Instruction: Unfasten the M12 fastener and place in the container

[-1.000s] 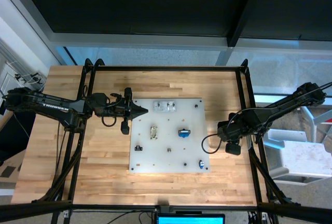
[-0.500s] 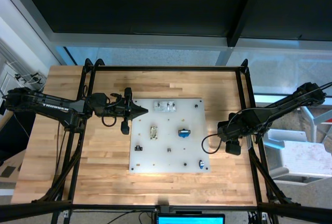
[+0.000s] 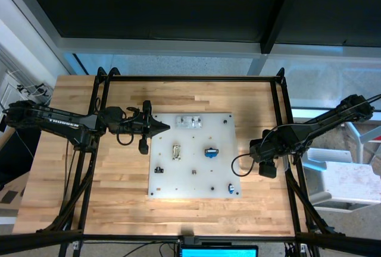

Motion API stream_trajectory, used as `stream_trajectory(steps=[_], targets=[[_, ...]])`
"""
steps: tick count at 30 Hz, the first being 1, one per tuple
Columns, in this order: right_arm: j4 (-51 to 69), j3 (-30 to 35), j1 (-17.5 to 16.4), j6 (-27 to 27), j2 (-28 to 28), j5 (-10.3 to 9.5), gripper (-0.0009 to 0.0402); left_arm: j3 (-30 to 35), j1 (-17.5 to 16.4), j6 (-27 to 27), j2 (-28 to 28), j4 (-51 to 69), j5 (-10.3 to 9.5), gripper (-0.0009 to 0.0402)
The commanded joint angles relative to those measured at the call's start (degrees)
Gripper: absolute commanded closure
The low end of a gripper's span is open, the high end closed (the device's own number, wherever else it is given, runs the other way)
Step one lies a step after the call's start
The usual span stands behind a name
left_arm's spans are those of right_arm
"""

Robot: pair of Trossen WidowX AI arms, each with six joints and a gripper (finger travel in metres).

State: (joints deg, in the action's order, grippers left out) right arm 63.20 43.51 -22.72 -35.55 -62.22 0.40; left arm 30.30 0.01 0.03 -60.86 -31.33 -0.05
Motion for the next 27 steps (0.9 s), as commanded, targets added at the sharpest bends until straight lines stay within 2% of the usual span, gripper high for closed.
stream_trajectory(steps=[1,27], targets=[[-0.04,0.02,-0.02,-0.02,-0.02,0.02,0.0181,0.02,0.0,-0.02,0.0,-0.02,0.02,0.0393],[-0.48,0.02,-0.04,-0.02,-0.02,0.0,0.0194,0.02,-0.02,-0.02,0.0,0.0,0.02,0.0393]])
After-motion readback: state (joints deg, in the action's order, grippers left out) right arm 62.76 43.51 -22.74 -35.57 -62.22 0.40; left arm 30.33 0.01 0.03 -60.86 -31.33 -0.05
